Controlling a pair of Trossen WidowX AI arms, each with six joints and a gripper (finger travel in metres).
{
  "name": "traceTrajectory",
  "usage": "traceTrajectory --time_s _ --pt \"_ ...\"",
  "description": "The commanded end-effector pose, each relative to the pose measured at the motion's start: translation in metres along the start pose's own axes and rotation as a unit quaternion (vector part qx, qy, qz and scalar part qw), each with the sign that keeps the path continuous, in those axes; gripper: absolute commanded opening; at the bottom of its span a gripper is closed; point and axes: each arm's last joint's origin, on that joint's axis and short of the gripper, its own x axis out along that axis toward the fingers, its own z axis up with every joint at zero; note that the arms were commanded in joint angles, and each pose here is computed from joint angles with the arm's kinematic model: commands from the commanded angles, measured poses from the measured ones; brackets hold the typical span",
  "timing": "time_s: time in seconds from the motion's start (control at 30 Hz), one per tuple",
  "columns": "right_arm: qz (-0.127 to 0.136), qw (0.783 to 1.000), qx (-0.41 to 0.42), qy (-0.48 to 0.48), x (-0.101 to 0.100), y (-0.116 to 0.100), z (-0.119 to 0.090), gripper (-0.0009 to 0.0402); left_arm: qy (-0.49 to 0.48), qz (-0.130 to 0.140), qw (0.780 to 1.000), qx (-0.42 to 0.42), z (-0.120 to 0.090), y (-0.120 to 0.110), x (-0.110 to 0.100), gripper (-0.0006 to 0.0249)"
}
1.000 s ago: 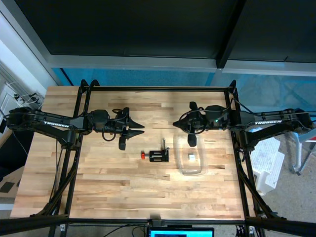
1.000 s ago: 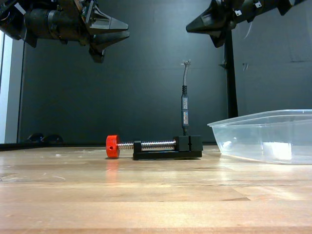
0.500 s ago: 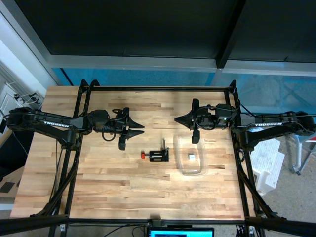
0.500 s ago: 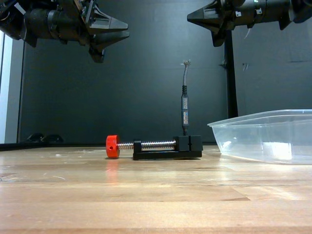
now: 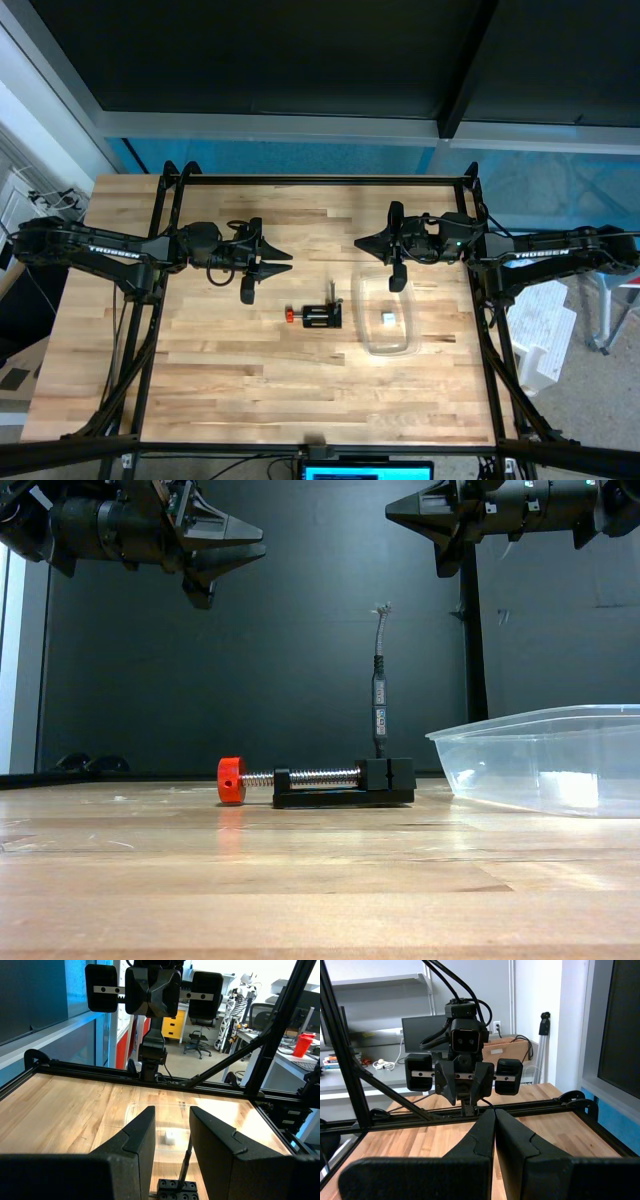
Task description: Pick the usb-c connector and install on the hub
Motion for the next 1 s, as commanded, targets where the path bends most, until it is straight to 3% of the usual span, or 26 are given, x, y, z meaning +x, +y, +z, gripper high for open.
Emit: traceTrajectory --time_s 0.03,0.73,1.0 --pt "0.0 1.0 0.0 0.0 0.0002 0.0002 0.0001 0.0 0.0 0.0 1.0 0.0 0.0 0.0 0.0 0.009" --pt "0.002 1.0 0.004 0.002 0.0002 0.0012 -0.0003 0.0 0.0 0.0 1.0 0.0 0.0 0.0 0.0 0.009" --pt "0.028 1.0 0.004 0.004 0.0 0.008 -0.001 0.0 0.0 0.0 1.0 0.0 0.0 0.0 0.0 0.009"
